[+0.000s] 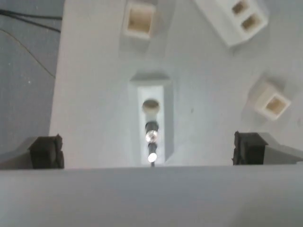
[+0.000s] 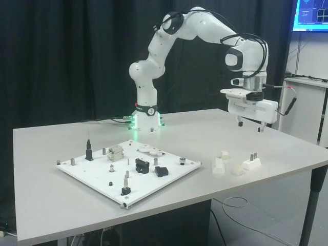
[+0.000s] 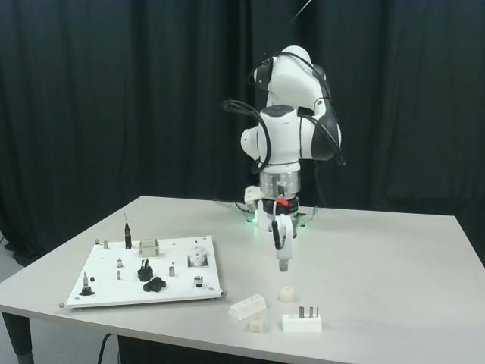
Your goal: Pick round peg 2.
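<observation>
A white holder block (image 1: 165,118) lies on the grey table with two metal round pegs (image 1: 151,128) standing in it and one empty hole beside them. My gripper (image 1: 147,150) hangs well above this block, open, its black fingertips (image 1: 47,151) far apart on either side of the pegs and holding nothing. The first room view shows the holder (image 2: 252,164) near the table's right front edge, below the gripper (image 2: 249,125). From the second room camera the holder (image 3: 301,323) sits at the front edge under the gripper (image 3: 282,262).
Three more white blocks lie around the holder: a long one (image 2: 218,166) and two small cubes (image 2: 224,154) (image 2: 238,169). A white assembly board (image 2: 148,182) with several parts sits to the left. The table edge runs close by the holder.
</observation>
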Controlling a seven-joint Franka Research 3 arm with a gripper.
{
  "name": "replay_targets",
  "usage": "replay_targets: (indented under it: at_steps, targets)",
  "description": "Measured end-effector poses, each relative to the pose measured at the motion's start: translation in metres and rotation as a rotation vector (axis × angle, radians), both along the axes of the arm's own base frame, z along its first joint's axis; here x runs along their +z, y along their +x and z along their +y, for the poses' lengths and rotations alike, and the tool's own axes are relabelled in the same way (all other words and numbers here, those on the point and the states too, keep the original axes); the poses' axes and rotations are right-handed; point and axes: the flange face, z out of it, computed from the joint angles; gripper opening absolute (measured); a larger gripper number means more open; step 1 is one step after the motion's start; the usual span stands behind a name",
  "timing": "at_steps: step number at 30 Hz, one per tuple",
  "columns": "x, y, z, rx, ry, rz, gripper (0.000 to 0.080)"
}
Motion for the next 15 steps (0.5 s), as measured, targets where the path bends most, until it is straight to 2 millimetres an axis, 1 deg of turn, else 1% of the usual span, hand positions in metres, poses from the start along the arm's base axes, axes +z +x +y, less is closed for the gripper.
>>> replay_targets:
  at_steps: [8,15]
  targets:
    - [-0.014,0.004,0.014,-0.024,0.011,0.023,0.08]
    - [-0.026,0.002,0.031,-0.036,0.004,0.037,0.08]
